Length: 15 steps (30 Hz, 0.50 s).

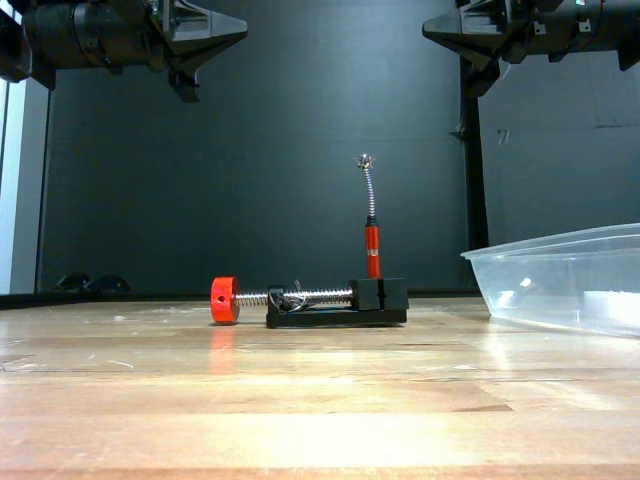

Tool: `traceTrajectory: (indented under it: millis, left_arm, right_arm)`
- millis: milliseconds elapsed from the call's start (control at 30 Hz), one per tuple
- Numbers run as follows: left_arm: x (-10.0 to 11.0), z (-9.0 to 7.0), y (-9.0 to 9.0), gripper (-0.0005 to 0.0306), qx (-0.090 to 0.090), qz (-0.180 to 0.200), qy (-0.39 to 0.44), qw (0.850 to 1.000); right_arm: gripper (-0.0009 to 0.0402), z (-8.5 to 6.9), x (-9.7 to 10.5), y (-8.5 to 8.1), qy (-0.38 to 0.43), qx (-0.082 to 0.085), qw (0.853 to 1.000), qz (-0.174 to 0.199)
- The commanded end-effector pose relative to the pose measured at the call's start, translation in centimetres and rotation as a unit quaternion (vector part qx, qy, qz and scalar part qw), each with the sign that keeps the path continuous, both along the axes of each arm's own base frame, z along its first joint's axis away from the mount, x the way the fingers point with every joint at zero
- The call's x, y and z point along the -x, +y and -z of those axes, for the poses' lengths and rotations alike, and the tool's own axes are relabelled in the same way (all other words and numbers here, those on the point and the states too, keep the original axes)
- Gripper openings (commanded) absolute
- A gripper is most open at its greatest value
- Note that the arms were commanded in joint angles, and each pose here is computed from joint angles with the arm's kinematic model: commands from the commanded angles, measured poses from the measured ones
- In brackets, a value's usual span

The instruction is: Pick the RCA connector and install on taskboard

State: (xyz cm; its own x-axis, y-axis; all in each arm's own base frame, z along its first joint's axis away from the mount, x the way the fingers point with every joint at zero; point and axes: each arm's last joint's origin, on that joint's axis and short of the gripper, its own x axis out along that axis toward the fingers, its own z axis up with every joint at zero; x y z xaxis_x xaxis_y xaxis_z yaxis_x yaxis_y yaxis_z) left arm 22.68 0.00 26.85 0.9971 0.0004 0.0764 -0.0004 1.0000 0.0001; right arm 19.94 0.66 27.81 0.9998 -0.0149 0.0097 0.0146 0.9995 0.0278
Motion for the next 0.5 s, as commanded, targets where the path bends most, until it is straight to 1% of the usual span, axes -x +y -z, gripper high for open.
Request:
traceTrajectory:
  millis: [33, 500]
  left_arm:
    - [0.00, -0.01, 0.00, 0.0000, 0.000, 0.000, 0.000, 1.000]
    - [-0.01, -0.01, 0.00, 0.0000, 0.000, 0.000, 0.000, 1.000]
  right_arm:
    - [0.0000, -0.02, -0.02, 0.01, 0.001, 0.000, 1.000, 0.000]
    - [0.0000, 0.18, -0.02, 0.01, 0.011, 0.001, 1.000, 0.000]
